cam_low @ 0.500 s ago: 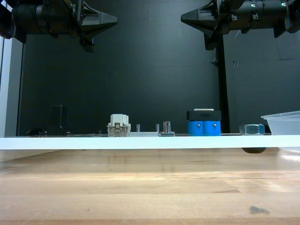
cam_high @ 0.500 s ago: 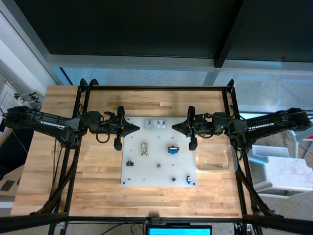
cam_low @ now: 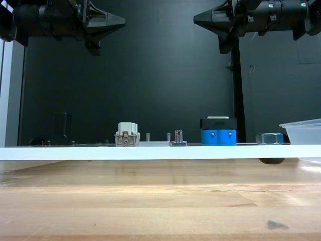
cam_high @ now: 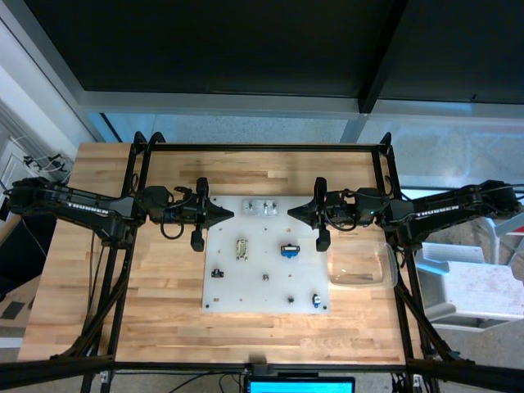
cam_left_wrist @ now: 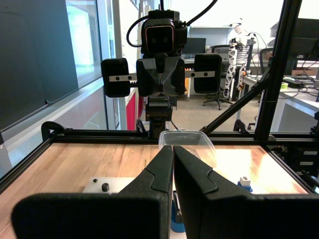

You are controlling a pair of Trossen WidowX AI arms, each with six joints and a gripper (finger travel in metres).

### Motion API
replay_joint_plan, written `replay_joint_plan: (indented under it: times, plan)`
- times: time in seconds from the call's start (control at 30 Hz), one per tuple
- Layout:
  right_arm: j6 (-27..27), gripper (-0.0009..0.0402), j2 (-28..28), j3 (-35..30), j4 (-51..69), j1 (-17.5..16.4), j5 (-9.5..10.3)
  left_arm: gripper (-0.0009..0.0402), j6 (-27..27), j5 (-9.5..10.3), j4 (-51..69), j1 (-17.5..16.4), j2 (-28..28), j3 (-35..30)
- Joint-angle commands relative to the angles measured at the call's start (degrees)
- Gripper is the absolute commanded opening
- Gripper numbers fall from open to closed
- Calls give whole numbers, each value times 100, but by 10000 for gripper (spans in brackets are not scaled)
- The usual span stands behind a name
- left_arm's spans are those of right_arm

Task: Unfasten the M12 fastener and place in the container

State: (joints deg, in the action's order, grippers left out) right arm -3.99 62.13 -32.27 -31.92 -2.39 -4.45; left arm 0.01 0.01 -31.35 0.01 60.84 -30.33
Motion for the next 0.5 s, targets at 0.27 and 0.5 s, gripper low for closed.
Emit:
replay_joint_plan:
  times: [0.27, 0.5]
  plan:
    - [289, 0, 31, -922, 2090, -348, -63, 0, 0, 0, 0, 0, 2, 0]
    - [68, 0, 42, -1836, 4087, -573, -166, 0, 0, 0, 0, 0, 2, 0]
